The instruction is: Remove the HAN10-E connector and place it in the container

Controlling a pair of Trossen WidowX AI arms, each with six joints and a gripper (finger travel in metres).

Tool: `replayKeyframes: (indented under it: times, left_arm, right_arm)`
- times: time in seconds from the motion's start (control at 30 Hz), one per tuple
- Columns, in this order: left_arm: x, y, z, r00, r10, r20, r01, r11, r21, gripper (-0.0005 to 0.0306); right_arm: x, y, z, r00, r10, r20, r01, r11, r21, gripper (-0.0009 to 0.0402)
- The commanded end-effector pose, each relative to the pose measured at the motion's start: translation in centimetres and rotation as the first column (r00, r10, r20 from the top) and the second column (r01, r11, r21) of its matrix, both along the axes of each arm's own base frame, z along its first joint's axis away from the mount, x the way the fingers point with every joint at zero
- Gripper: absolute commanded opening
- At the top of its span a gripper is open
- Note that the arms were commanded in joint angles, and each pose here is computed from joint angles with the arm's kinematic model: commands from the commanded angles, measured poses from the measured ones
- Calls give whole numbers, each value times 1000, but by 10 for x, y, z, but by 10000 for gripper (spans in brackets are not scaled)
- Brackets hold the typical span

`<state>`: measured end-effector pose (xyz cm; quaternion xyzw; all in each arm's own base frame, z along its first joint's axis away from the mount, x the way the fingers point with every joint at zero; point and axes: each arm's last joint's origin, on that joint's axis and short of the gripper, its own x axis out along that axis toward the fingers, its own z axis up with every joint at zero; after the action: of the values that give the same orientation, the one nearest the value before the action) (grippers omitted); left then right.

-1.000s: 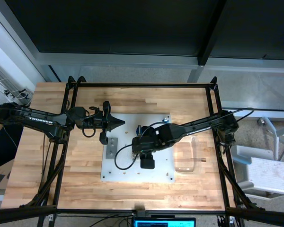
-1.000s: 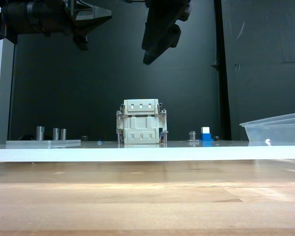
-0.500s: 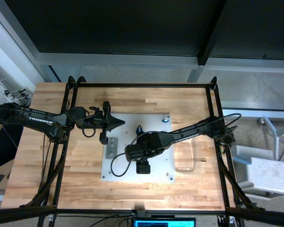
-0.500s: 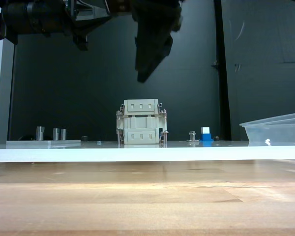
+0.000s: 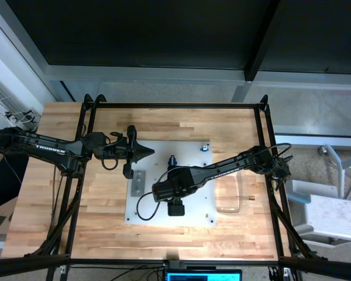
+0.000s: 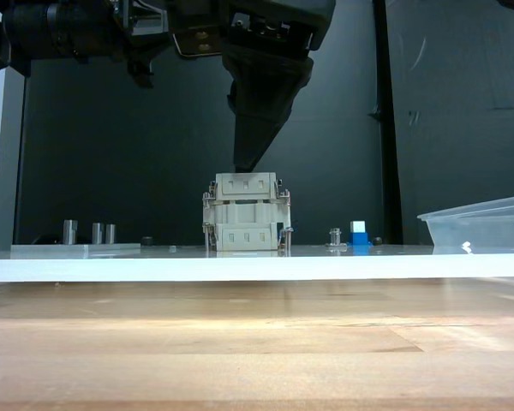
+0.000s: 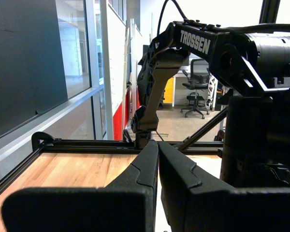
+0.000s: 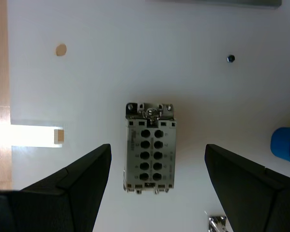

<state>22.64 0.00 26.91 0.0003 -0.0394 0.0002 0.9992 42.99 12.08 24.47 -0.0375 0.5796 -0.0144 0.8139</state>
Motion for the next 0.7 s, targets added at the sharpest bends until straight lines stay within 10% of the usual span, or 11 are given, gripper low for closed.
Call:
replayKeyframes:
  times: [0.03,0.7]
  left_arm:
    - [0,0,0,1000,0,0,0,1000,0,0]
    - [0,0,0,1000,0,0,0,1000,0,0]
  right_arm:
    - [0,-1,-6,1000,-3,-11,3,1000,-2,272]
    - [1,-2,-20,1000,1,-6,0,1000,24,253]
